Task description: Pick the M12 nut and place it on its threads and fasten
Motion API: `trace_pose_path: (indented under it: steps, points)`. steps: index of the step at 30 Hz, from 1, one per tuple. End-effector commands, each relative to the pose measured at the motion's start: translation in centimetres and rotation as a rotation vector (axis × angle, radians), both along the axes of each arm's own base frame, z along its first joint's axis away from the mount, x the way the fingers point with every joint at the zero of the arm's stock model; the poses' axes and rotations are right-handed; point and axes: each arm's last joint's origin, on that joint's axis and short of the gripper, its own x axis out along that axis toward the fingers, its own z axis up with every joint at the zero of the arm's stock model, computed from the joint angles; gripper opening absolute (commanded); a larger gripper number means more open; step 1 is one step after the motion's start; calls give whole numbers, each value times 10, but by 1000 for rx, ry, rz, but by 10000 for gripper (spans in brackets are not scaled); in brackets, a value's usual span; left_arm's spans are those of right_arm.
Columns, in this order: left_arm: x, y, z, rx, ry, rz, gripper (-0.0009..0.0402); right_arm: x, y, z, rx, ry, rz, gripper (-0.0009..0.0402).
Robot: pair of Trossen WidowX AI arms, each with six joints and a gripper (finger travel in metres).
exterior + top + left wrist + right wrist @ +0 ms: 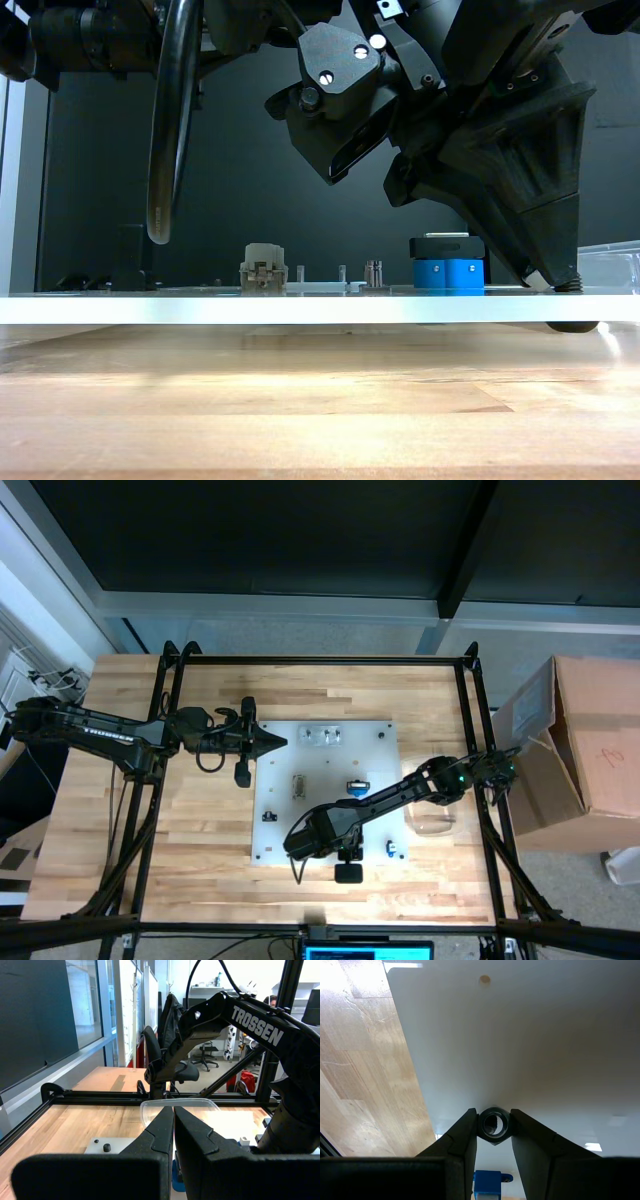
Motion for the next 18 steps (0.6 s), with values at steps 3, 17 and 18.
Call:
trace_pose_path:
  steps: [3,17,18]
  points:
    - [0,0,0,0,0,0,0,-1,0,9,-2,-32,5,33]
    - [0,0,0,0,0,0,0,-23,17,65,-117,-329,99,4]
    - [0,0,0,0,0,0,0,-27,19,69,-121,-364,106,4]
